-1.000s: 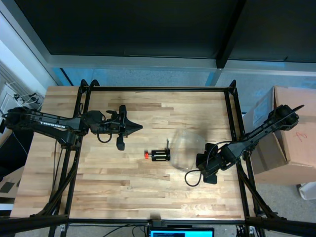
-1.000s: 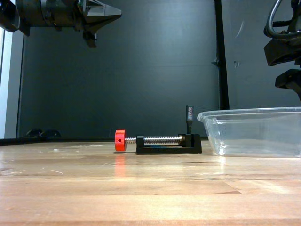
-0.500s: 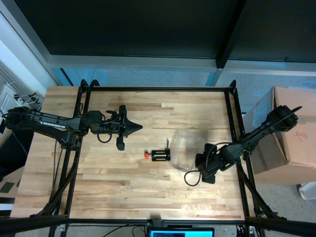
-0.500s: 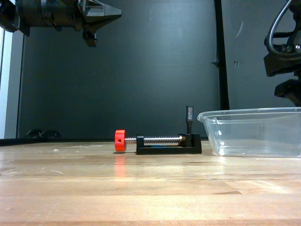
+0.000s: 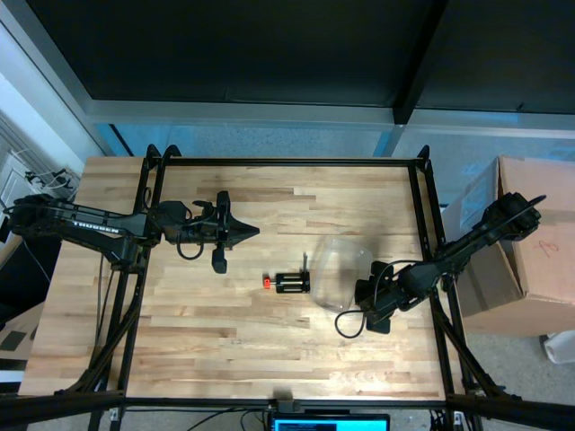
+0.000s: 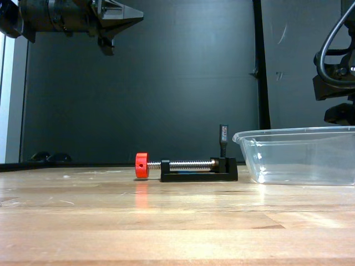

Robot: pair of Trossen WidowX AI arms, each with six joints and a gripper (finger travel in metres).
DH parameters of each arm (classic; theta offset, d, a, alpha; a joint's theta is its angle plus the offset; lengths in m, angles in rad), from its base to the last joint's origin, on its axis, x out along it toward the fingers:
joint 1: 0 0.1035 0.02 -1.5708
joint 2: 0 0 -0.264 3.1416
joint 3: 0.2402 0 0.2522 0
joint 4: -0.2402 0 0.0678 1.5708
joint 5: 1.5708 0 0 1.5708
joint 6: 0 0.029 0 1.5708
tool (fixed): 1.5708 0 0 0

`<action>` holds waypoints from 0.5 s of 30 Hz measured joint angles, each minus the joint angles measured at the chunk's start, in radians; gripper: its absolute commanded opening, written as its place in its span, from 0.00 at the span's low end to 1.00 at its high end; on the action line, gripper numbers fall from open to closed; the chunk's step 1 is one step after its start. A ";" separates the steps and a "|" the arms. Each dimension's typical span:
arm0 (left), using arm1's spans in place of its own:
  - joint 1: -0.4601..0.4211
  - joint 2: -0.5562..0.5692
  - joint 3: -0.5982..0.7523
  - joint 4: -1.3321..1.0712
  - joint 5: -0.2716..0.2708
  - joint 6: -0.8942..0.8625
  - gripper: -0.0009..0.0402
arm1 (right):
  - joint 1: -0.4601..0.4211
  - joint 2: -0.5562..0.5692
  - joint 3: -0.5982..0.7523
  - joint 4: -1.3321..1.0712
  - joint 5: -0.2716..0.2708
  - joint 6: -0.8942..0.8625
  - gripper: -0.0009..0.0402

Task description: Remove the USB-C connector from the USB-C receptacle and place in the container

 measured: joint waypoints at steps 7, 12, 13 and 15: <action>0.000 0.000 0.000 0.000 0.000 0.000 0.02 | 0.003 0.018 -0.013 0.039 0.003 0.000 0.32; 0.000 0.000 0.000 0.000 0.000 0.000 0.02 | 0.005 0.026 -0.013 0.048 0.004 0.000 0.23; 0.000 0.000 0.000 0.000 0.000 0.000 0.02 | 0.006 0.026 -0.013 0.049 0.004 0.000 0.20; 0.000 0.000 0.000 0.000 0.000 0.000 0.02 | 0.007 0.026 -0.011 0.050 0.003 0.000 0.14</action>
